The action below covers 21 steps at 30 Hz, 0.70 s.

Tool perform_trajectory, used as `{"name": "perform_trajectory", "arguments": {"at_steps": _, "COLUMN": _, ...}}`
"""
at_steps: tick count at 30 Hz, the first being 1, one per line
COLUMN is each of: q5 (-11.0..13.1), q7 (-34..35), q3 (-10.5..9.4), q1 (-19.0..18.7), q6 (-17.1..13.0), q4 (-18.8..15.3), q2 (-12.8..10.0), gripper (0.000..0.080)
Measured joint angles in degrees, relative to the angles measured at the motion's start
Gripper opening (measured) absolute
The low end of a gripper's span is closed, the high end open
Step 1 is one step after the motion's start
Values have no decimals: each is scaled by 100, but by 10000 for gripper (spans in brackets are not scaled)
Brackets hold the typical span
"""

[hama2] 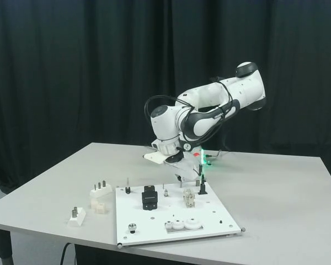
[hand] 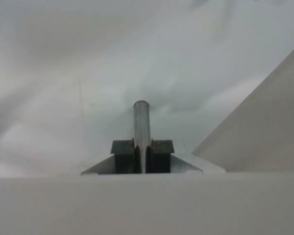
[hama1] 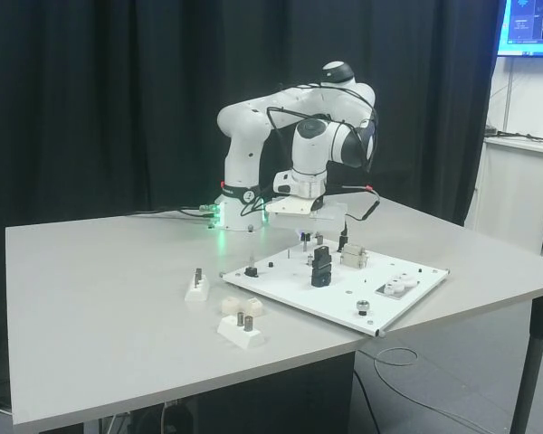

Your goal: Insert round peg 2.

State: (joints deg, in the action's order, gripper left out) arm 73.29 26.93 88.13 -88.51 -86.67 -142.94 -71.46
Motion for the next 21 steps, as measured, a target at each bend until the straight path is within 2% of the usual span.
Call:
{"name": "perform_trajectory", "arguments": {"at_steps": 11, "q5": 32, "q7": 0, "q3": -11, "q1": -1, "q6": -60, "q4": 0, "q2": 0, "gripper": 67}}
{"name": "perform_trajectory", "arguments": {"at_steps": 21, "q5": 142, "q7": 0, "q3": -106, "q1": -2, "q6": -272, "q4": 1, "q2": 0, "gripper": 67}}
